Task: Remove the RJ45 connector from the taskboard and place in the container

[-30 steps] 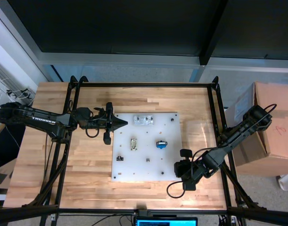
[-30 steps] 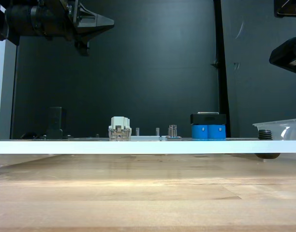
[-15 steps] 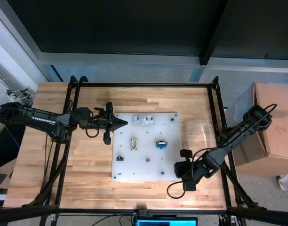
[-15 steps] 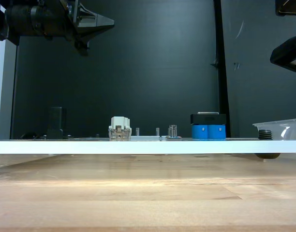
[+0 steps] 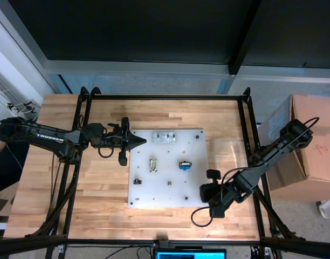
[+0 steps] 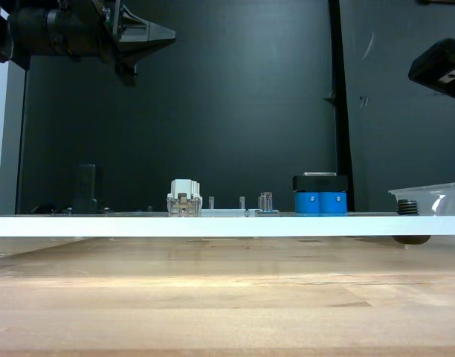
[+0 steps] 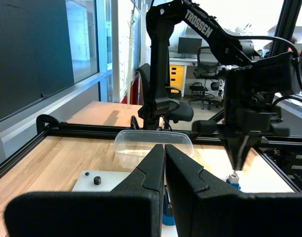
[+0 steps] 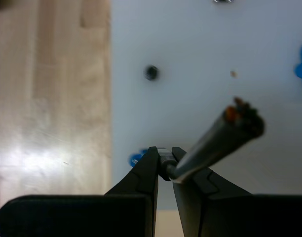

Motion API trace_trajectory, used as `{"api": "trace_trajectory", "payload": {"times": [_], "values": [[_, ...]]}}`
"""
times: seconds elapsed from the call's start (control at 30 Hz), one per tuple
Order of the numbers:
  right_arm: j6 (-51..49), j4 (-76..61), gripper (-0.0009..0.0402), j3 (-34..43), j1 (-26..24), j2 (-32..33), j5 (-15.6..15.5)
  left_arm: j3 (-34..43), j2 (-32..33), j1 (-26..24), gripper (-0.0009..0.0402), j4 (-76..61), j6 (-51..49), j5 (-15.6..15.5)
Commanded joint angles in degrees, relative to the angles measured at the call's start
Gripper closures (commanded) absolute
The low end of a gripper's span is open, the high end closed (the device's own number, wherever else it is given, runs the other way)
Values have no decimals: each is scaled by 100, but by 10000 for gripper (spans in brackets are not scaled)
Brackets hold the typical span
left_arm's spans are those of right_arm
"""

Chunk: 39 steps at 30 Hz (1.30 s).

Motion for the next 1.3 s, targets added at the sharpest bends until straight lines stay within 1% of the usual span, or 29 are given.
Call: {"api": "trace_trajectory", "payload": {"times": [0.03, 0.5, 0.93, 1.3], "values": [[-2, -70, 393, 101, -9, -107, 11, 0, 2, 0, 393, 2, 2, 2], [-144, -431, 393, 627, -229, -356, 0, 0, 2, 2, 393, 0, 2, 2], [-144, -542, 393, 619, -256, -407, -11, 0, 2, 2, 393, 2, 2, 2], [-96, -754, 391, 264, -396, -872, -4, 0, 2, 2, 393, 2, 2, 2]]}}
